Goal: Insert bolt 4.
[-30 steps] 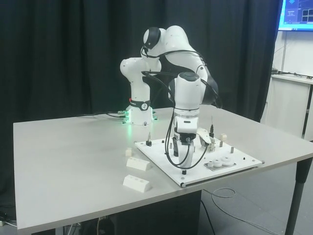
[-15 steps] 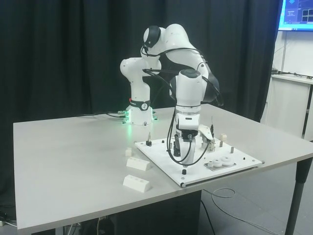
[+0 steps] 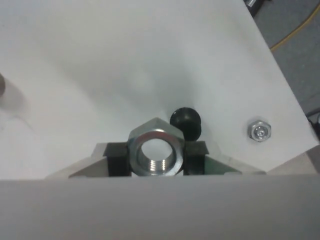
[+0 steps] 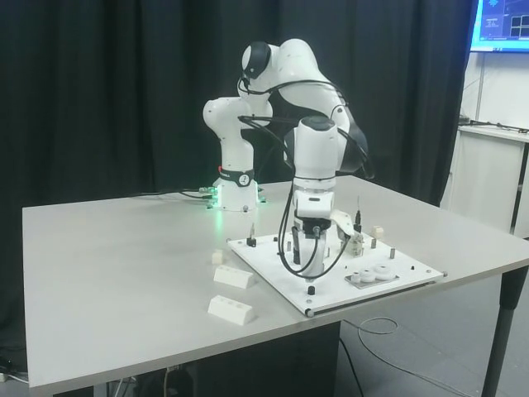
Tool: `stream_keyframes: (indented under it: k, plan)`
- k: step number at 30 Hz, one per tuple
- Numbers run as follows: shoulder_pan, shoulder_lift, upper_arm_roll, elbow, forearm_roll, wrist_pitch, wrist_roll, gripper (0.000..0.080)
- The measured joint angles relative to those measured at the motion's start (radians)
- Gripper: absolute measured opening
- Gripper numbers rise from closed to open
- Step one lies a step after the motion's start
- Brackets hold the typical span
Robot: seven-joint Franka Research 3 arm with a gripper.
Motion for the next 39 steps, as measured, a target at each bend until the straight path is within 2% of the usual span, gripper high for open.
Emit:
stream_keyframes:
  k: [31,39]
  plan:
    - [0.000,0.001,0.012,-0.040,0.000,0.077,0.020,0.0225]
    - [0.003,0.003,0.013,-0.042,0.000,0.081,0.023,0.0225]
